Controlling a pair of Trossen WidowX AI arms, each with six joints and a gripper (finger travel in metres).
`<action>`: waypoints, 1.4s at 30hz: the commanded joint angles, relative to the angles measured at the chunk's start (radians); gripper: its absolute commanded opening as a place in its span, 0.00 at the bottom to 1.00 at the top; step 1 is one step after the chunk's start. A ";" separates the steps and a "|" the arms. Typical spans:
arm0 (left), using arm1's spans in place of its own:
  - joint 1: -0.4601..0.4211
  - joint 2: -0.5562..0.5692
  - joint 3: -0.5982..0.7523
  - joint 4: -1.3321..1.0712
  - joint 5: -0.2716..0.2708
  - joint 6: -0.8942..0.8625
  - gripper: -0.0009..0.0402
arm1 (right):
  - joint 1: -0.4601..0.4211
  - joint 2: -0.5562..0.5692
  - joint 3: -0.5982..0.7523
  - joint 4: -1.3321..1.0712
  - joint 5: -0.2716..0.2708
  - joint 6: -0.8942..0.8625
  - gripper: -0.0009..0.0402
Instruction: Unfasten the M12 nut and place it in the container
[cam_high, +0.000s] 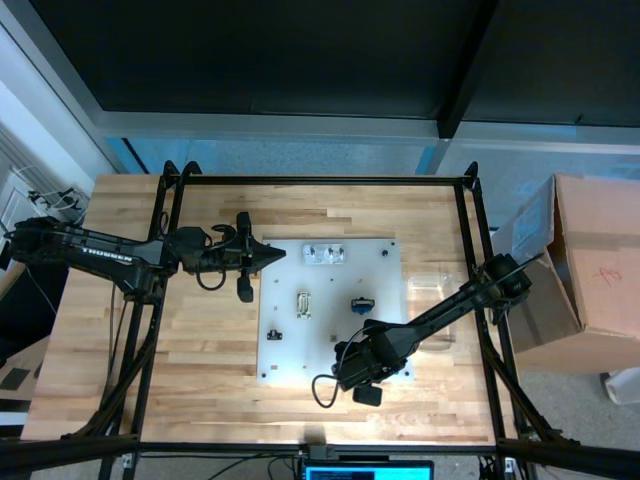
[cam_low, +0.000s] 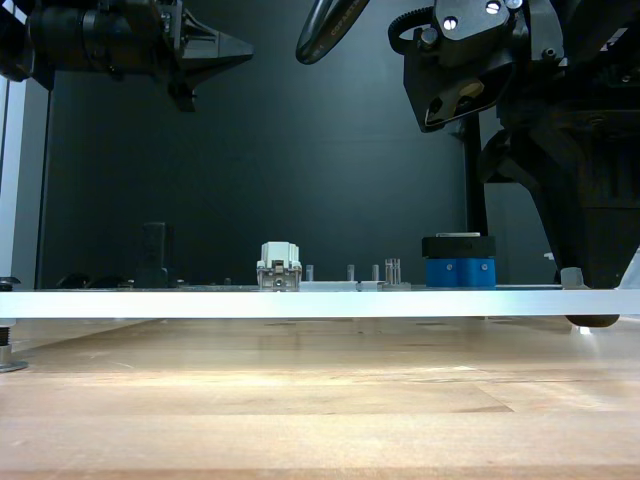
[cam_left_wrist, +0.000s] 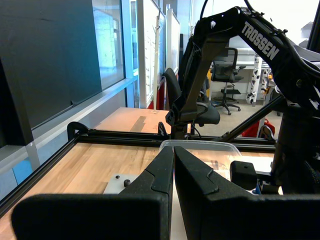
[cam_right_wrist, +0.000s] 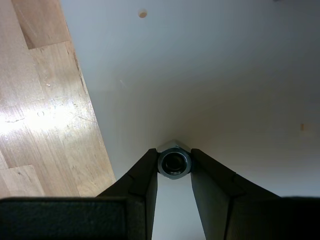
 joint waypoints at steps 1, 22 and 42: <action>0.000 0.000 0.000 0.000 0.000 0.000 0.02 | 0.000 -0.001 0.001 0.003 -0.010 -0.027 0.02; 0.000 0.000 0.000 0.000 0.000 0.000 0.02 | -0.003 -0.013 0.003 0.017 -0.008 -0.932 0.08; 0.000 0.000 0.000 0.000 0.000 0.000 0.02 | -0.004 -0.023 -0.013 0.008 -0.008 -1.601 0.08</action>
